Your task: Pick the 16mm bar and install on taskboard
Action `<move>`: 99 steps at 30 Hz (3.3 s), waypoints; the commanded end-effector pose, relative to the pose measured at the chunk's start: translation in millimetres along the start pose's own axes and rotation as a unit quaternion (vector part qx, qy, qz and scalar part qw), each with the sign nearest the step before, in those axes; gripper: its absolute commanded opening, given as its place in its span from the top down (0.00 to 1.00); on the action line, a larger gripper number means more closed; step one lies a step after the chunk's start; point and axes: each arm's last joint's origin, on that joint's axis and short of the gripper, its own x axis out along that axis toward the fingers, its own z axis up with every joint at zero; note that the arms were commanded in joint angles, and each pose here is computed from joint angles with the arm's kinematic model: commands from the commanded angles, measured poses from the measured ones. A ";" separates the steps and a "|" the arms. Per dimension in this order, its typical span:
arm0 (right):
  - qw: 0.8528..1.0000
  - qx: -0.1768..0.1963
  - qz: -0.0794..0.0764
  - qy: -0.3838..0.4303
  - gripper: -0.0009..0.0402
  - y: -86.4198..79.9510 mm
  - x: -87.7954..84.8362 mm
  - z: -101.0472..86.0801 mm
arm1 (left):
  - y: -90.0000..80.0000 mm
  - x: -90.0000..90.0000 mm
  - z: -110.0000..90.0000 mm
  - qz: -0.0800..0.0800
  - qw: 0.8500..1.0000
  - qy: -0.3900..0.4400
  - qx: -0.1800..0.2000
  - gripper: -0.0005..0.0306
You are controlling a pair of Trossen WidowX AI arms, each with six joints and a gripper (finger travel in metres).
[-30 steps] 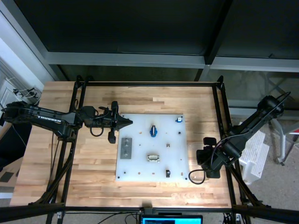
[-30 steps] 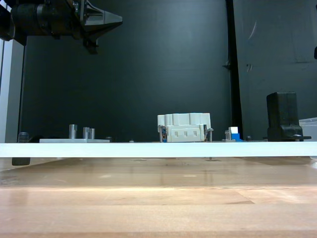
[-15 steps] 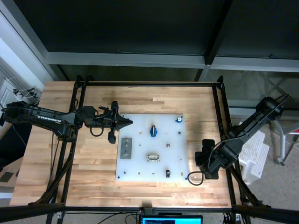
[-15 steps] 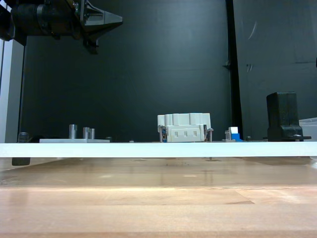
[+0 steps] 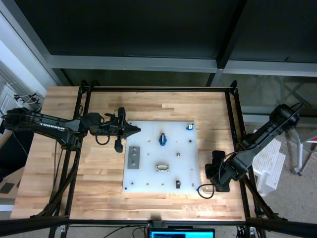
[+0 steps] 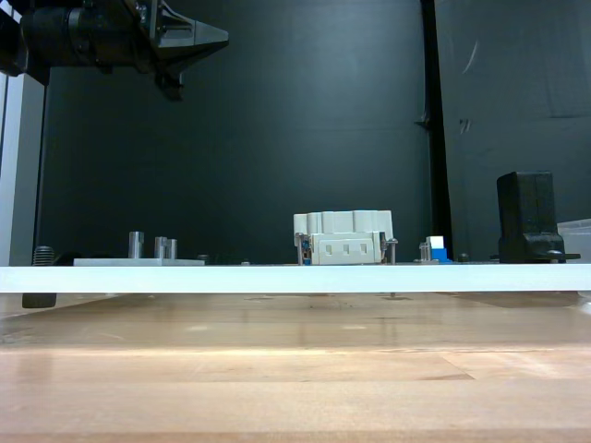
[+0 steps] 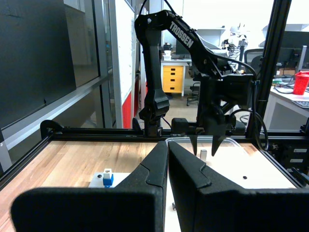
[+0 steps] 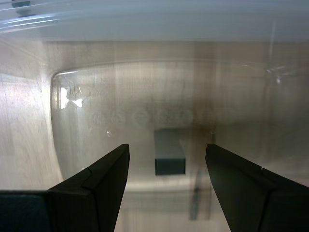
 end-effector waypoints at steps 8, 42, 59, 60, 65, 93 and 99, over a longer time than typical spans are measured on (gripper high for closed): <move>1.000 0.000 -0.001 0.001 0.44 -2.3 7.9 -4.2 | 0.1 0.0 0.1 0.000 1.000 0.000 0.000 0.98; 1.000 0.001 -0.002 -0.003 0.95 -2.4 7.3 -3.8 | 0.0 0.0 0.1 0.000 1.000 0.000 0.000 0.98; 1.000 -0.002 -0.005 0.000 0.96 4.9 -24.6 9.8 | 0.0 0.0 0.1 0.000 1.000 0.000 0.000 0.98; 1.000 -0.002 -0.006 0.001 0.96 5.4 -28.7 11.2 | 0.0 0.0 0.1 0.000 1.000 0.000 0.000 0.98; 1.000 -0.005 -0.015 0.011 0.96 6.7 -49.7 16.2 | 0.0 0.0 0.1 0.000 1.000 0.000 0.000 0.98; 0.999 -0.013 -0.026 0.018 0.96 41.1 -58.1 64.1 | 0.0 0.0 0.1 0.000 1.000 0.000 0.000 0.98; 0.999 -0.005 -0.026 0.017 0.96 48.7 -53.8 79.9 | 0.0 0.0 0.1 0.000 1.000 0.000 0.000 0.98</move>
